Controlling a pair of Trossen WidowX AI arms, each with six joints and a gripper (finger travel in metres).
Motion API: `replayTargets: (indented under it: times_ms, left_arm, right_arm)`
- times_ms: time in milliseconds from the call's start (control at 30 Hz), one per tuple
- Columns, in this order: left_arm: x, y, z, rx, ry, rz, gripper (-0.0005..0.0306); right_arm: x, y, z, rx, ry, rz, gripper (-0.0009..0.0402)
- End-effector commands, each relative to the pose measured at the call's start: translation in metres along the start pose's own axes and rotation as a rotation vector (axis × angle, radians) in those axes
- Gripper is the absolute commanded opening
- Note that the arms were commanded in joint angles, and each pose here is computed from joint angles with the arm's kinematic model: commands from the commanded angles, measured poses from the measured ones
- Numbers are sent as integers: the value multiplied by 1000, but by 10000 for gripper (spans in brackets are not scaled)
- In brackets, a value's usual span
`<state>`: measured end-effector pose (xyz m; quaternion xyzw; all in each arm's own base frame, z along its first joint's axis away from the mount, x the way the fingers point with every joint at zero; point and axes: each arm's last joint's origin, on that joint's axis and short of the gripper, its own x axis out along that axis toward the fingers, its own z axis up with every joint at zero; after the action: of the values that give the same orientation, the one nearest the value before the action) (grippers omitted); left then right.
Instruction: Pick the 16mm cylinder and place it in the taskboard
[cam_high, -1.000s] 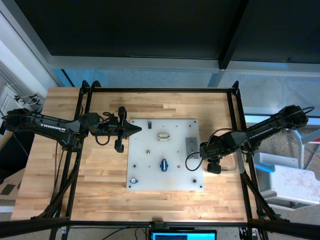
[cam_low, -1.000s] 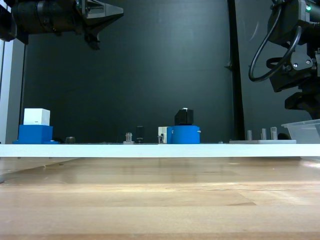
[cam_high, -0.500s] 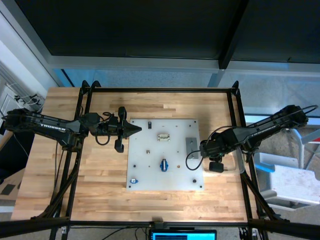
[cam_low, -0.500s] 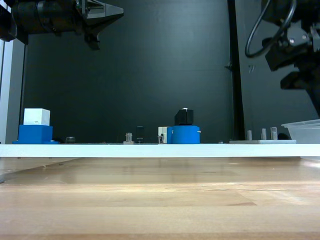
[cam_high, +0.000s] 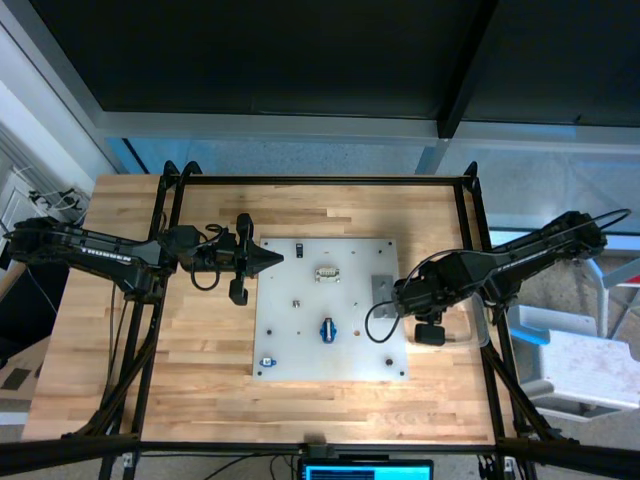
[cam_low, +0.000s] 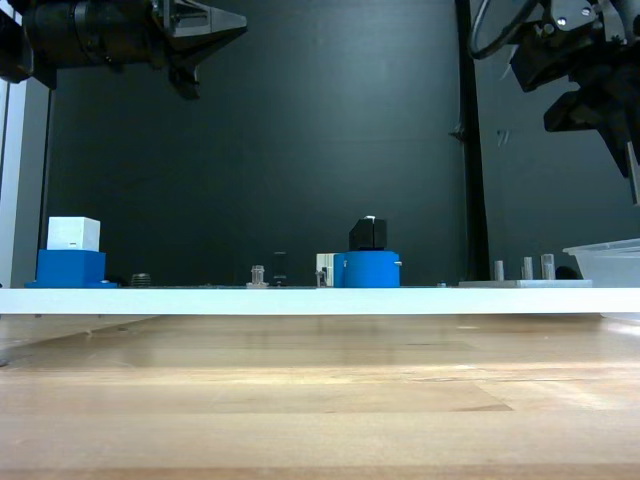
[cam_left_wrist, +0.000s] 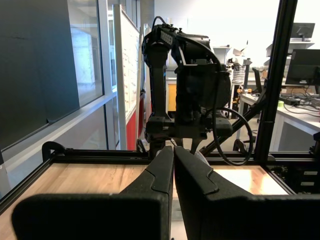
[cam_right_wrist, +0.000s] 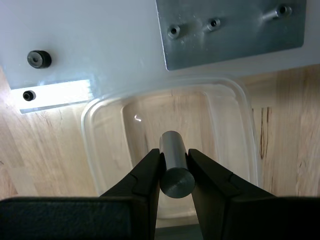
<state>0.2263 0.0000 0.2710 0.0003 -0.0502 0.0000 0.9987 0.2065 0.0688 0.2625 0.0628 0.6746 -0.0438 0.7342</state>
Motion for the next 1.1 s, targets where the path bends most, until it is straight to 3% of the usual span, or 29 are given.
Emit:
replayTargets:
  times_ms: [33,400,633,1100]
  left_arm:
    - [0,0,0,0,-1,0,0]
    - [0,0,0,0,-1,0,0]
    - [0,0,0,0,-1,0,0]
    - [0,0,0,0,-1,0,0]
  right_arm:
    - [0,4,7,-14,4,-2,16]
    - [1,23,43,-92,11,-15,16]
    - [7,32,61,-101,3,-30,16]
    - [33,51,94,-106,-55,-3,16]
